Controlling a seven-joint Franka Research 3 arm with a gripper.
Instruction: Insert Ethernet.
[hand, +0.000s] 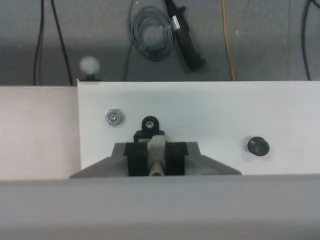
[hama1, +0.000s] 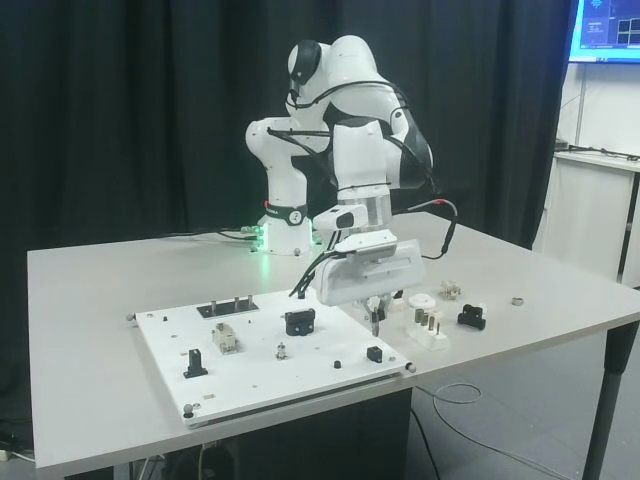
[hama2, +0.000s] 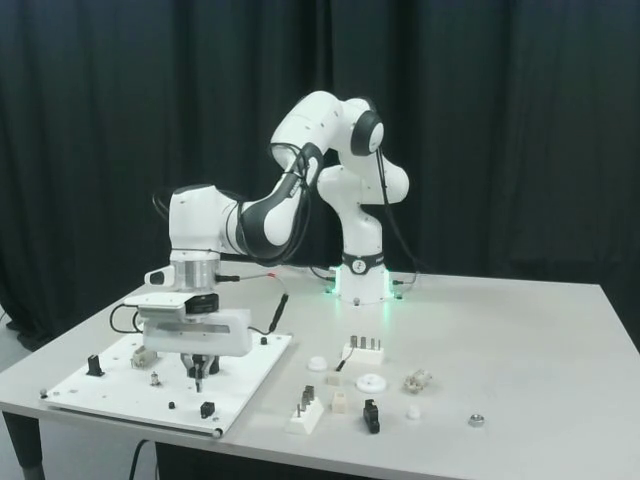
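My gripper (hand: 156, 167) is shut on a small grey Ethernet plug (hand: 156, 150), which stands upright between the black fingers (hand: 135, 159). It hangs a little above the white board (hand: 210, 110). A small black socket block (hand: 149, 123) with a screw on top sits just beyond the plug, apart from it. In the first room view the gripper (hama1: 375, 318) hovers over the board's near right part, above and behind the black block (hama1: 374, 353). In the second room view the gripper (hama2: 199, 380) hangs over the board with the block (hama2: 207, 408) in front of it.
On the board are a nut (hand: 114, 117), a black knob (hand: 258, 145), and other fixtures (hama1: 300, 322) further back. The board's edge and corner foot (hand: 90, 65) are close. Loose parts (hama1: 428, 330) lie on the grey table (hama1: 90, 290) beside the board.
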